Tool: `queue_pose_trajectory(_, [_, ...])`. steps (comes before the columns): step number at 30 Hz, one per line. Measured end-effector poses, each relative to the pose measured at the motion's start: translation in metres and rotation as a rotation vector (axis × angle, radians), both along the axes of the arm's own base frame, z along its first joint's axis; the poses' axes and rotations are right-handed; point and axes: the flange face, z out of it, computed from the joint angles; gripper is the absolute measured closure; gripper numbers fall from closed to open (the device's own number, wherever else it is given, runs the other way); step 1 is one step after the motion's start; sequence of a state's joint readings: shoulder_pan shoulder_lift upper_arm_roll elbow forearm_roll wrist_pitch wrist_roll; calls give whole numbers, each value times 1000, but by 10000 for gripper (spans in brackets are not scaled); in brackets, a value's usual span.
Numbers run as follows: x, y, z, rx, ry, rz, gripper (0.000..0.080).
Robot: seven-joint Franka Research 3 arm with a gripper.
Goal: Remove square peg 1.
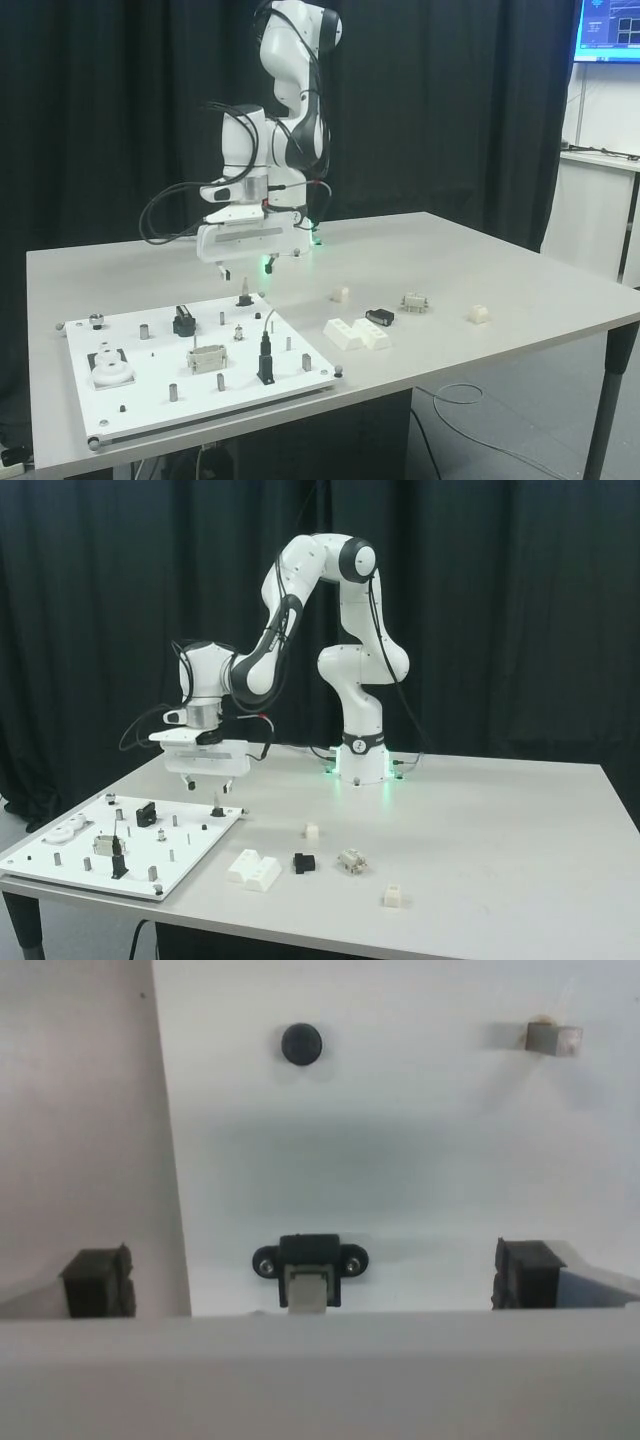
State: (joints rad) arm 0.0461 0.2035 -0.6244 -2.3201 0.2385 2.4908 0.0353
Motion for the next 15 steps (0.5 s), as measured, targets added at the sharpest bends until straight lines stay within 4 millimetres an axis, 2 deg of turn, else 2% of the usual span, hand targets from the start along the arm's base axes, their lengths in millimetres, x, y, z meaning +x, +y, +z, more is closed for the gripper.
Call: queue_pose_trajectory(15, [17, -1, 20, 12, 2, 21, 3])
